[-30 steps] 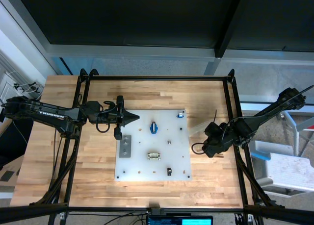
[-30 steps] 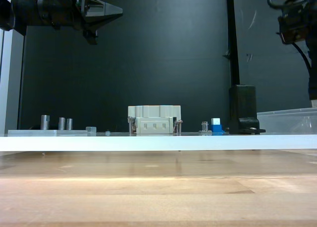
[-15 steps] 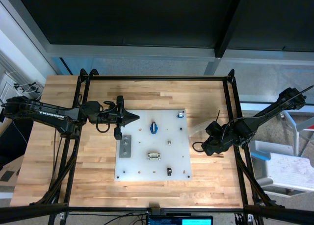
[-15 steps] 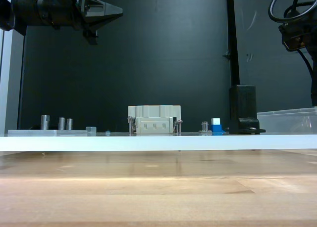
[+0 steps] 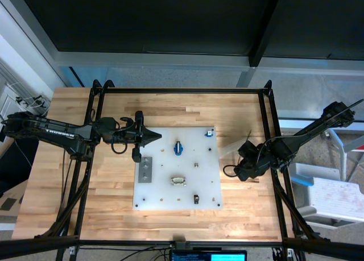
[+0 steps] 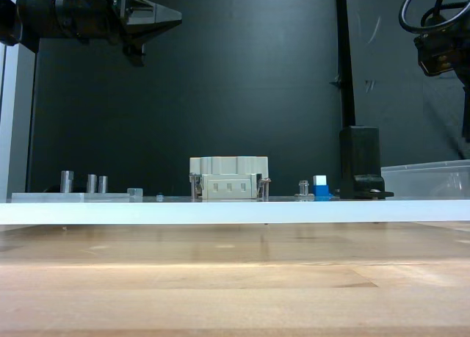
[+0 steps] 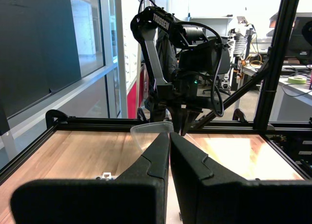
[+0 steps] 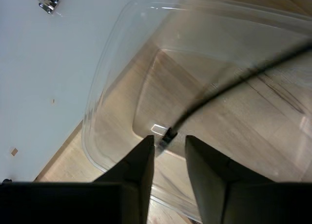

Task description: Remove the USB connector from the USB hub and place in the container

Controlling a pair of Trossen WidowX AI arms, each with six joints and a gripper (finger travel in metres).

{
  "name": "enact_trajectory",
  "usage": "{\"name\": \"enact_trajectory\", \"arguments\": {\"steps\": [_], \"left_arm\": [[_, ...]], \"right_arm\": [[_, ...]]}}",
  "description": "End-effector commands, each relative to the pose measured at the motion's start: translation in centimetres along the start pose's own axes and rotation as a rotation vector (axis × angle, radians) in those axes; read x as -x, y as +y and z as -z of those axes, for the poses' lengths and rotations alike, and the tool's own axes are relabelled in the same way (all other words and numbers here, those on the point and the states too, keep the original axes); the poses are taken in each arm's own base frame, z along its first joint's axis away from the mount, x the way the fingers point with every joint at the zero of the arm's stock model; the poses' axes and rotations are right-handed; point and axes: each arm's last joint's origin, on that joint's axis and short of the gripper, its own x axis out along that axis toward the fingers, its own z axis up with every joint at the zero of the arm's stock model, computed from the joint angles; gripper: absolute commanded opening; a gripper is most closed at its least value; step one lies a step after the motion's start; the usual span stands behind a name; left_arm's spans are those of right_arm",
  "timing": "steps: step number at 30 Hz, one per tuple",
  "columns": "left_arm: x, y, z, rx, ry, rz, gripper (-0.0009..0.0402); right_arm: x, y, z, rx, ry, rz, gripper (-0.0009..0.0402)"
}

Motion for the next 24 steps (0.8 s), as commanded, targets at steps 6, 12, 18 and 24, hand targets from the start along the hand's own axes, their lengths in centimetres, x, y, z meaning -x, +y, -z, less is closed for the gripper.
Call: {"name": "enact_trajectory", "arguments": {"steps": [6,12,18,24], "left_arm": [[0.00,0.00,0.00,0.000,0.000,0.000,0.0001],[0.00,0.00,0.00,0.000,0.000,0.000,0.0001],[-0.01,0.00,0.01,0.000,0.000,0.000,0.0001],[0.00,0.00,0.00,0.000,0.000,0.000,0.0001]], "right_arm": [[-0.01,0.04,0.00,-0.002,-0.001,-0.001,0.0148],[0.02,0.08,-0.02,-0.003,-0.001,-0.005,0.0159],[0.02,0.08,-0.02,-0.002,-0.001,-0.004,0.0154],[0.02,0.08,-0.02,-0.002,-0.001,-0.004,0.0154]]}}
